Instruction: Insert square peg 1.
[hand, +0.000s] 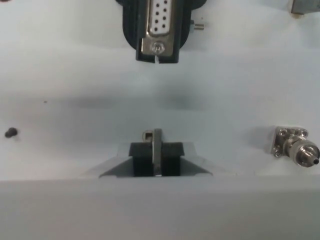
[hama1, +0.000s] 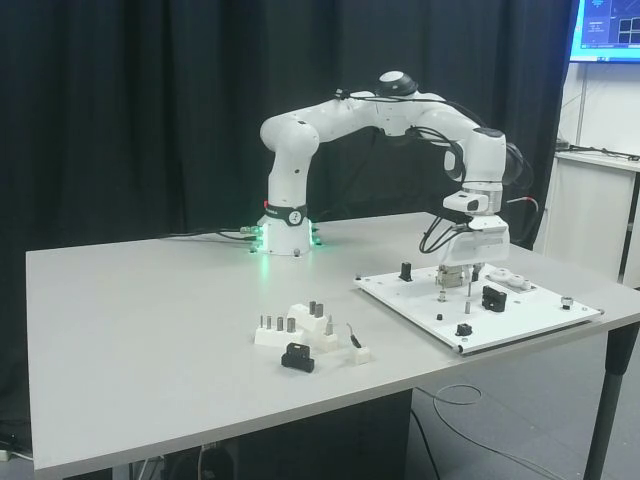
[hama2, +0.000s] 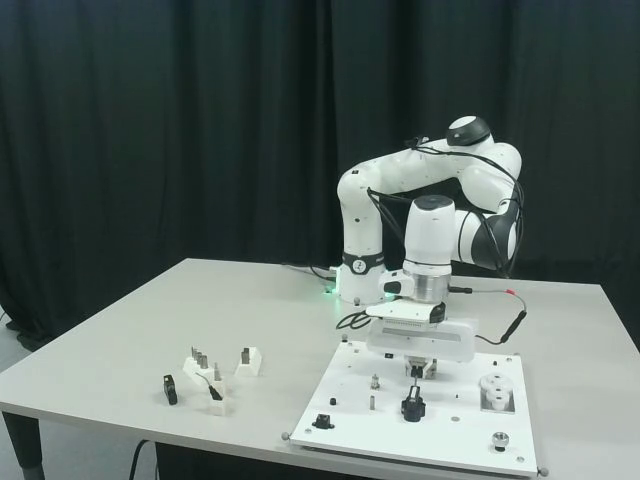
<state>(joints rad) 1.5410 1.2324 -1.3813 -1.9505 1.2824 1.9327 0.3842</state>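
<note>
In the wrist view my gripper (hand: 157, 162) is shut on a thin grey square peg (hand: 157, 150), which stands upright between the black pads (hand: 141, 159). It hangs just above the white task board (hand: 75, 75). From the first room view the gripper (hama1: 464, 276) is over the middle of the board (hama1: 535, 312), and the peg's tip (hama1: 467, 287) points down. In the second room view the gripper (hama2: 415, 371) hovers close over the board (hama2: 455, 432). The hole for the peg is hidden from me.
On the board are a black-housed D-sub connector (hand: 157, 30), a metal coaxial connector (hand: 298, 148), a small black screw (hand: 11, 132), a short upright post (hama1: 440, 293) and a black block (hama1: 492, 298). White holders with spare pegs (hama1: 298, 325) sit on the grey table (hama1: 130, 310).
</note>
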